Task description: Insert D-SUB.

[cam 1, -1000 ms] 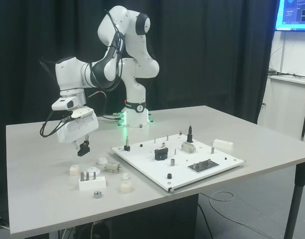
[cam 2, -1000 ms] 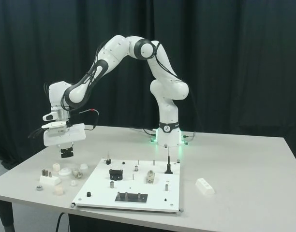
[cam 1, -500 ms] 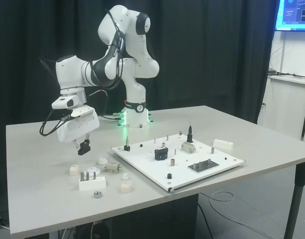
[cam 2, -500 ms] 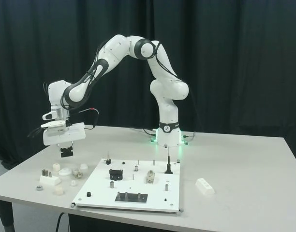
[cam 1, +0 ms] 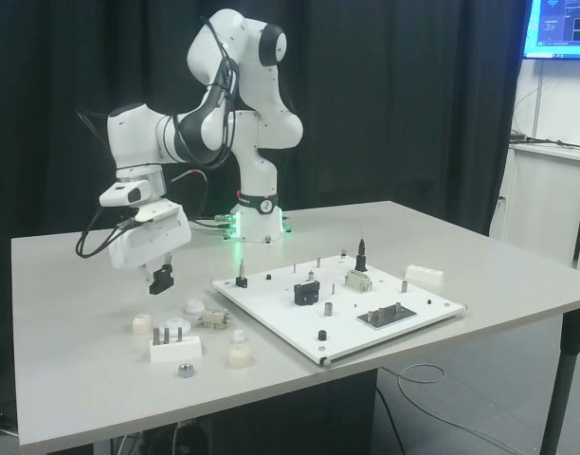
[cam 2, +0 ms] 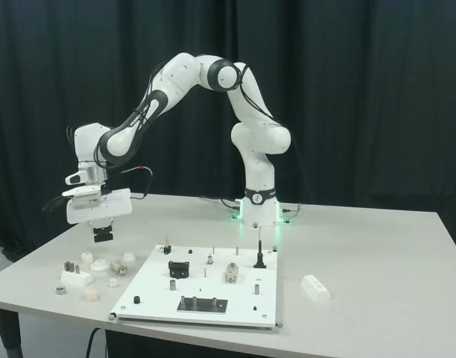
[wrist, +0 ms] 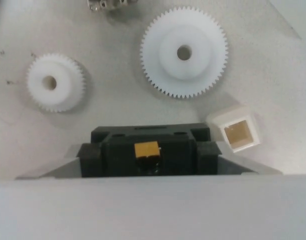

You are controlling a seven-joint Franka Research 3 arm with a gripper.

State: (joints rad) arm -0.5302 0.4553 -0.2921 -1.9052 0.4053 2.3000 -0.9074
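Above the loose gears, the tool hangs closed, D-SUB cut off at wrist-view edge.

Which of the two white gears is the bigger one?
The large gear, with the wider toothed rim. The small gear sits apart from it.

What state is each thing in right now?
pincer: raised above the table, over the gears.
D-SUB: lying loose on the table, not inserted.
big gear: flat on the table.
small gear: flat on the table, apart from the big gear.
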